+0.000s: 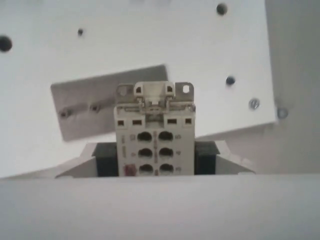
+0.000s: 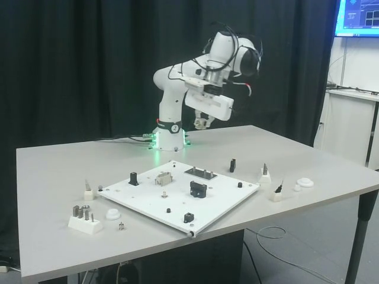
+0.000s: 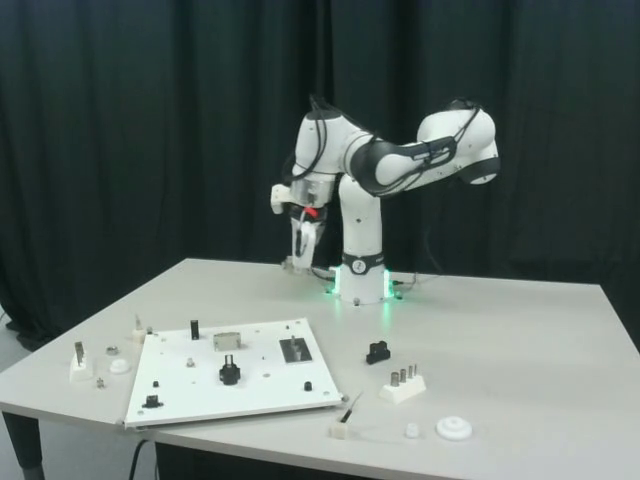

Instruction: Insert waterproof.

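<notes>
Wrist view: my fingers (image 1: 155,162) pinch the waterproof connector (image 1: 154,132), black pads pressed on both of its sides; its six-hole face points at the camera. Beyond it lie the white board (image 1: 150,45) and a grey metal plate (image 1: 95,107).

First room view: my fingers (image 2: 201,123) hang high above the grey tabletop (image 2: 59,171), near my base and well apart from the white board (image 2: 219,198).

Second room view: the connector (image 3: 297,262) sits at my fingers (image 3: 300,255), beyond the board's (image 3: 260,390) far edge. A white pin block (image 3: 402,387) stands beside the board.
</notes>
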Robot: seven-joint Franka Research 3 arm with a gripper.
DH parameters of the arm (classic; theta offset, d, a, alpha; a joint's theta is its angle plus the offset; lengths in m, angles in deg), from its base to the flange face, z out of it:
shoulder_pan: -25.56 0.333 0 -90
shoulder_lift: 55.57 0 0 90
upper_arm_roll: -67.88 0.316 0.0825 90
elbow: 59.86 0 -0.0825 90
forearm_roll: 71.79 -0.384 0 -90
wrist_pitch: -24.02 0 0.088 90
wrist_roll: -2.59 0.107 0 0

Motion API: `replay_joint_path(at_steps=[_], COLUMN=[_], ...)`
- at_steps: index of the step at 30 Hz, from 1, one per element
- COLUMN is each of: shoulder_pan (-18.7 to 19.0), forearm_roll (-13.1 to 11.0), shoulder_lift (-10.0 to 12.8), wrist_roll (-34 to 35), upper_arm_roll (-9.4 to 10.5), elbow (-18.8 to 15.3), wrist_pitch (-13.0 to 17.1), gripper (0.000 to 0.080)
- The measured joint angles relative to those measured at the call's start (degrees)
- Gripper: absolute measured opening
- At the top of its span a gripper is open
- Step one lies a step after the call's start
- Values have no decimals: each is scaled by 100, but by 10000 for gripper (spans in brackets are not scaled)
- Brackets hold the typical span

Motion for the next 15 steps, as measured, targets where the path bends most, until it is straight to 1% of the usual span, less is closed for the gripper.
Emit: replay_joint_path(at_steps=[4,9,15], shoulder_pan=[-104,-298,-607], forearm_roll=[-9,-42,-163], shoulder_lift=[-1,-2,-3], wrist_roll=[-209,-463,-792], upper_arm_roll=[-57,-73,-64], elbow=[-104,-171,-185], wrist_pitch=[117,244,327], gripper=[311,311,311])
